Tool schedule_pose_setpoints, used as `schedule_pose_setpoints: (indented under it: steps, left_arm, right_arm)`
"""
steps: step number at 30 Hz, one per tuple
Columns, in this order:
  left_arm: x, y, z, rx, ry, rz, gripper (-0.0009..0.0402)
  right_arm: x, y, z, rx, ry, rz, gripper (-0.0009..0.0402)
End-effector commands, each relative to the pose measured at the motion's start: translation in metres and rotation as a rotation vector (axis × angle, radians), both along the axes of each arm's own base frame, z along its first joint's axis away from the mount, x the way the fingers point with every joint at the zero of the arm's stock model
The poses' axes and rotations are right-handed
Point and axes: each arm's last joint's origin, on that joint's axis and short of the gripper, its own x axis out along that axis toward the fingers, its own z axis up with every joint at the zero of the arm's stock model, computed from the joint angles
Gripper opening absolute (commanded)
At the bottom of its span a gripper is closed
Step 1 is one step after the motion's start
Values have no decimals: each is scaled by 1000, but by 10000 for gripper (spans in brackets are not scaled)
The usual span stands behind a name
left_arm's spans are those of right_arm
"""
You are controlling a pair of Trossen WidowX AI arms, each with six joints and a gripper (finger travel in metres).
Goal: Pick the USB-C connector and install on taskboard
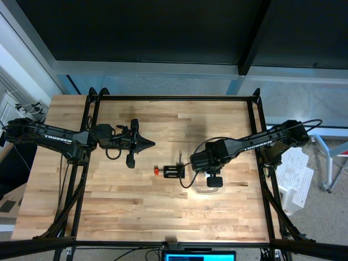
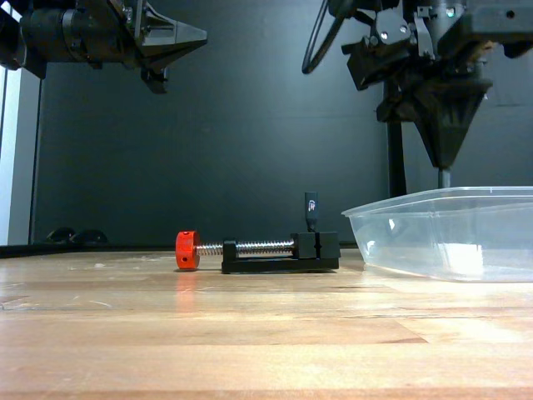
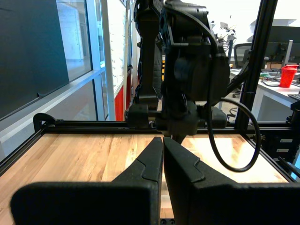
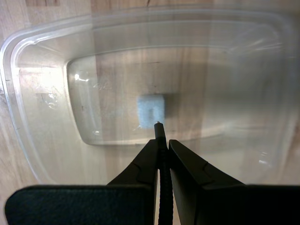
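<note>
Hovering over tray (image 2: 433, 237), right gripper (image 4: 161, 141) pinches USB-C connector (image 4: 159, 129); next, carry to taskboard (image 2: 279, 255); left gripper (image 3: 163, 140) parked high left, jaws together.

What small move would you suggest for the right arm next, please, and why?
Probably carry it sideways toward the taskboard. The right gripper is shut on the connector and hangs above the tray, so the pick looks done. The taskboard lies beside the tray, toward the left arm. The left gripper is parked high on its own side, shut.
</note>
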Motion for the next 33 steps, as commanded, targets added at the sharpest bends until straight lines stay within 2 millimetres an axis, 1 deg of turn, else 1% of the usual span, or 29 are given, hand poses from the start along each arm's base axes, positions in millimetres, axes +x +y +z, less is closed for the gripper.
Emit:
schedule_pose_setpoints:
  steps: [1,10,17,25,33]
  left_arm:
    - [0,0,0,0,0,0,0]
    - [0,0,0,0,0,0,0]
    - [0,0,0,0,0,0,0]
    - [0,0,0,0,0,0,0]
    - [0,0,0,0,0,0,0]
  right_arm:
    - [0,-1,8,-20,-5,-8,0]
    - [-2,-4,19,-22,19,-43,0]
    - [0,-7,22,-20,10,-35,0]
    - [16,-8,27,-22,13,-39,0]
    - [43,-6,30,-16,18,-74,0]
